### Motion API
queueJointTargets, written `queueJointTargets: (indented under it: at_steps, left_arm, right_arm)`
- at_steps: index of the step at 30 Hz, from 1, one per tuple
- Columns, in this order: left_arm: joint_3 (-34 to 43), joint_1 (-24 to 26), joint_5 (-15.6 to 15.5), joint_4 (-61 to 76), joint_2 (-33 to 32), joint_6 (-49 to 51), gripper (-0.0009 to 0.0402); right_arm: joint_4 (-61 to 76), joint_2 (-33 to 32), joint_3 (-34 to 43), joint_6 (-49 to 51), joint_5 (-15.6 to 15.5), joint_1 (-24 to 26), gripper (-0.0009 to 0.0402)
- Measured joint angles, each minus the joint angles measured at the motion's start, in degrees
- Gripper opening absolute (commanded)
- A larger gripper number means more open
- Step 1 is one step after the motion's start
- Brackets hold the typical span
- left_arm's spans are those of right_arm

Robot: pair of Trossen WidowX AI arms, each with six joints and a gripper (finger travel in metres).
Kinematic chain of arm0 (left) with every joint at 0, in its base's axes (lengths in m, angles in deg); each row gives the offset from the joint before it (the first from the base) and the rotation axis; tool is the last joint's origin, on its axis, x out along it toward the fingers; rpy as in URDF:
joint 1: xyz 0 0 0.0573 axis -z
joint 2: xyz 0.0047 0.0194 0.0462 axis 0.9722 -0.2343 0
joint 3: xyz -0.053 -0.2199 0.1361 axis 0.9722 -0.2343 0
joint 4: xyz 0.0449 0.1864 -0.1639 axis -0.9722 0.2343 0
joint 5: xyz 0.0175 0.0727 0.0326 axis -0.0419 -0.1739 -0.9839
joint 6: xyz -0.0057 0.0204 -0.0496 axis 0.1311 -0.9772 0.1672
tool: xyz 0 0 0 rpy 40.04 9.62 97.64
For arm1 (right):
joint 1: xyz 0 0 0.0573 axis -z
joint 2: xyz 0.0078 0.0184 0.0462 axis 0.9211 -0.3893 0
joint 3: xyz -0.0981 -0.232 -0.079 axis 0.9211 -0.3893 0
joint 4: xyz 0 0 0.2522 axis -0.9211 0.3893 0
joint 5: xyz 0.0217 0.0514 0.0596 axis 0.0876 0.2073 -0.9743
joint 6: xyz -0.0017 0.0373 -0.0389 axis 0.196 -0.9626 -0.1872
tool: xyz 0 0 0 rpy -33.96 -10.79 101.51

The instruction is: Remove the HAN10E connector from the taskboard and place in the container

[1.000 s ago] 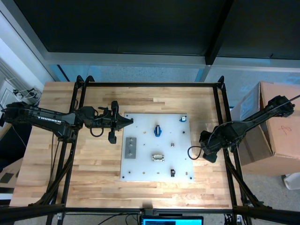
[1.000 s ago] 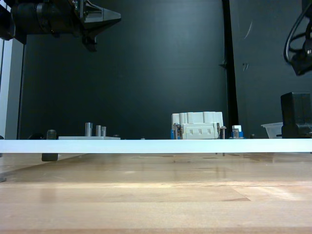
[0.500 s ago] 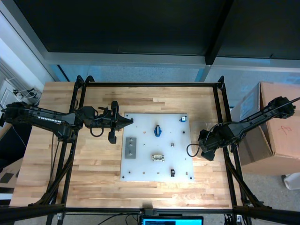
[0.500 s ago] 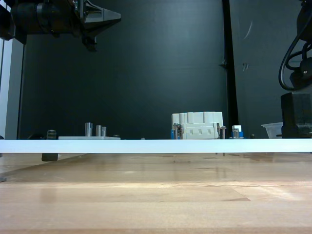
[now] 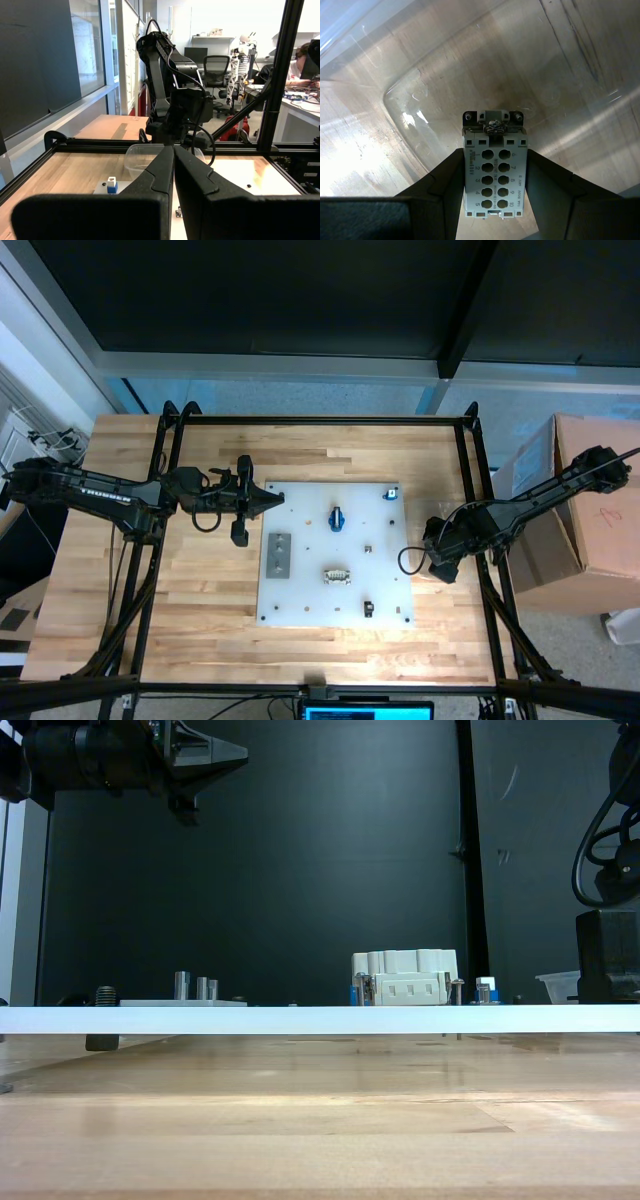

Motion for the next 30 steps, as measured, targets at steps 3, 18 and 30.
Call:
queueJointTargets:
  at_steps: [3, 18, 30]
  left_arm:
    - [0.0, 0.0, 0.0, 0.0, 0.0, 0.0, 0.0]
    - [0.0, 0.0, 0.0, 0.0, 0.0, 0.0, 0.0]
    - [0.0, 0.0, 0.0, 0.0, 0.0, 0.0, 0.0]
  right_arm:
    - [0.0, 0.0, 0.0, 0.0, 0.0, 0.5, 0.0007]
    - [-0.4, 0.0, -0.4, 1.9, 2.9, 6.4, 0.0007]
    - [-1.0, 0.0, -0.4, 2.1, 3.1, 7.2, 0.0007]
